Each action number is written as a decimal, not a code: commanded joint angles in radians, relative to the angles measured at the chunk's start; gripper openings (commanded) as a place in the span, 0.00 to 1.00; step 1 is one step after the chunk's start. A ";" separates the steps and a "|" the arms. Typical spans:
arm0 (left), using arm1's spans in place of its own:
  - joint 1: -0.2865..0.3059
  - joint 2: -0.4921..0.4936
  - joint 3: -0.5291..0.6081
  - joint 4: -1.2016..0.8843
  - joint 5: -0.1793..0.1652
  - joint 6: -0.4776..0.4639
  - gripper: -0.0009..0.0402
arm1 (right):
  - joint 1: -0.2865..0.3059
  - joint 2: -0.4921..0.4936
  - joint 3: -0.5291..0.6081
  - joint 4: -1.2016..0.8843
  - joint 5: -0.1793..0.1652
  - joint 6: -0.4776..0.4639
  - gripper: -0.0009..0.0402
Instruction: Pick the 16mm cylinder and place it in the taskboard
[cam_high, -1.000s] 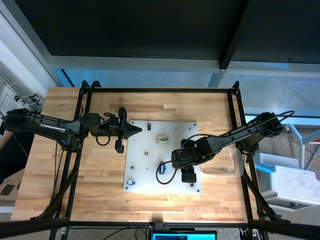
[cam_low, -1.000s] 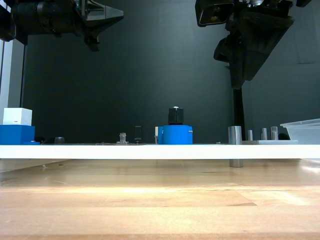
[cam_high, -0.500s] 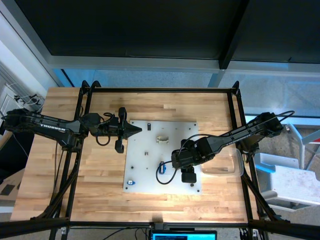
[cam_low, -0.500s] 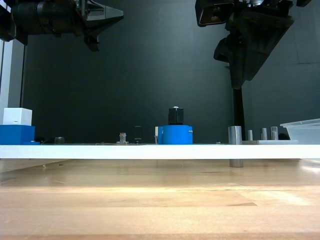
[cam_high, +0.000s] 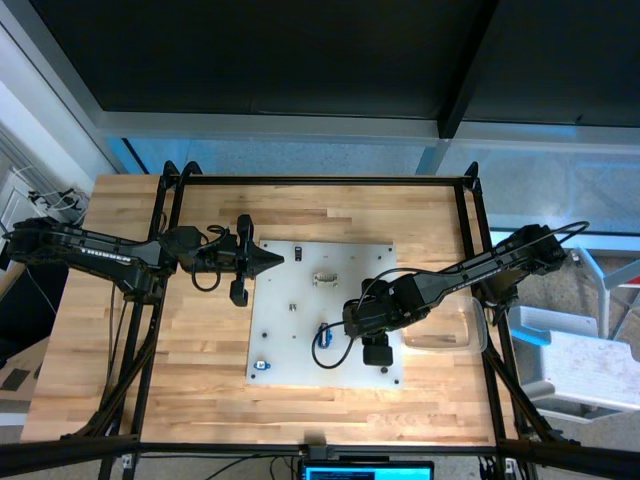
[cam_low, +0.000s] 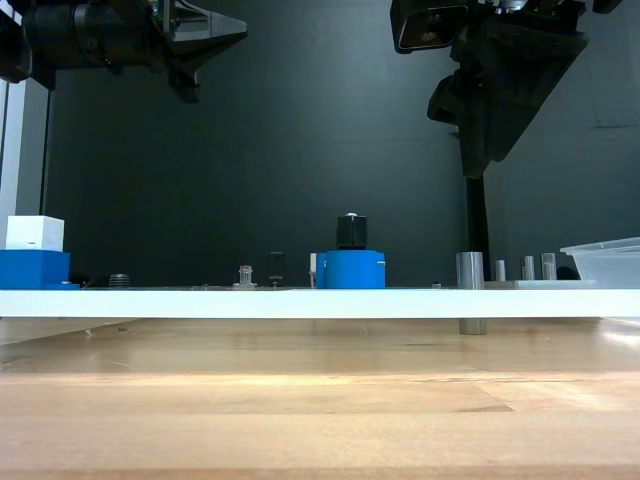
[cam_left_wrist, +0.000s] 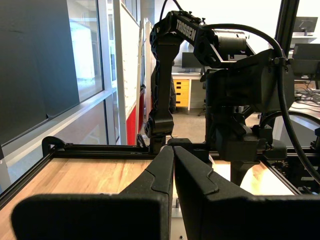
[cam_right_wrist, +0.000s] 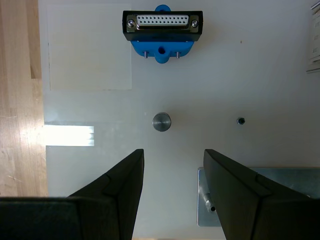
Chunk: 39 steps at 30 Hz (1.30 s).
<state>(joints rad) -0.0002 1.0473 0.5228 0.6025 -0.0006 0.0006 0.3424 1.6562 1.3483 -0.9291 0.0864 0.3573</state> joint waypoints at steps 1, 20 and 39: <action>0.000 0.000 0.000 0.000 0.000 0.000 0.02 | 0.000 0.000 0.000 0.002 0.000 0.000 0.42; 0.000 0.000 0.000 0.000 0.000 0.000 0.02 | 0.000 0.000 0.000 0.010 0.000 0.000 0.42; 0.000 0.000 0.000 0.000 0.000 0.000 0.02 | 0.000 0.000 0.000 0.034 0.000 0.000 0.42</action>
<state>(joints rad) -0.0002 1.0473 0.5224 0.6029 -0.0002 0.0006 0.3428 1.6562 1.3487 -0.8959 0.0860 0.3576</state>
